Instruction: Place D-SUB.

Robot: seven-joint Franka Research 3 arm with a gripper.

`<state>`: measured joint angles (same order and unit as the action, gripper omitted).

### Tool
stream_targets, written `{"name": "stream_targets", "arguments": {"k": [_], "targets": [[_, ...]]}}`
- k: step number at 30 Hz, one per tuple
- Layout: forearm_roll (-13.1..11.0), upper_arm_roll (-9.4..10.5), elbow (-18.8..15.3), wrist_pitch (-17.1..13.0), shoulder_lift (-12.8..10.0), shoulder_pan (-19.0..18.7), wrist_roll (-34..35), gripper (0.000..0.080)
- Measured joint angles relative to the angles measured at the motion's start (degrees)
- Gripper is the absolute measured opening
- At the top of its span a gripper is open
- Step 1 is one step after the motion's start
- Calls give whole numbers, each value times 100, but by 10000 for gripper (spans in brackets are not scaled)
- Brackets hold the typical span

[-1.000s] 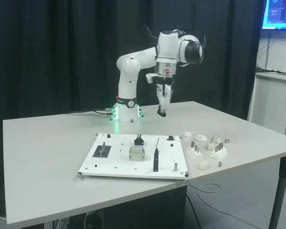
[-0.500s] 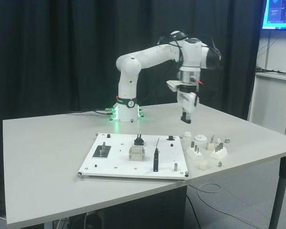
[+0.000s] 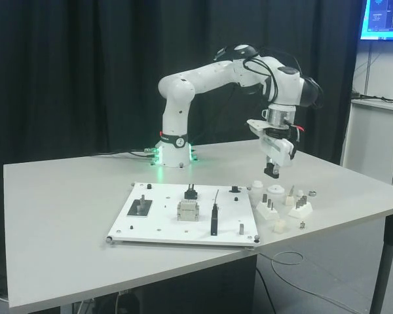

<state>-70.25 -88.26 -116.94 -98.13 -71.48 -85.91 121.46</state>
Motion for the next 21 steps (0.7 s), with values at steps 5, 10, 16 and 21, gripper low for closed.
{"name": "stream_targets", "arguments": {"k": [5,10,16,21], "targets": [[16,171,-6,-166,-2,-52,0,387],[16,340,-28,-372,-3,-62,10,387],[3,519,-107,-656,-2,-63,10,387],[-71,647,-161,-858,2,-63,8,387]]}}
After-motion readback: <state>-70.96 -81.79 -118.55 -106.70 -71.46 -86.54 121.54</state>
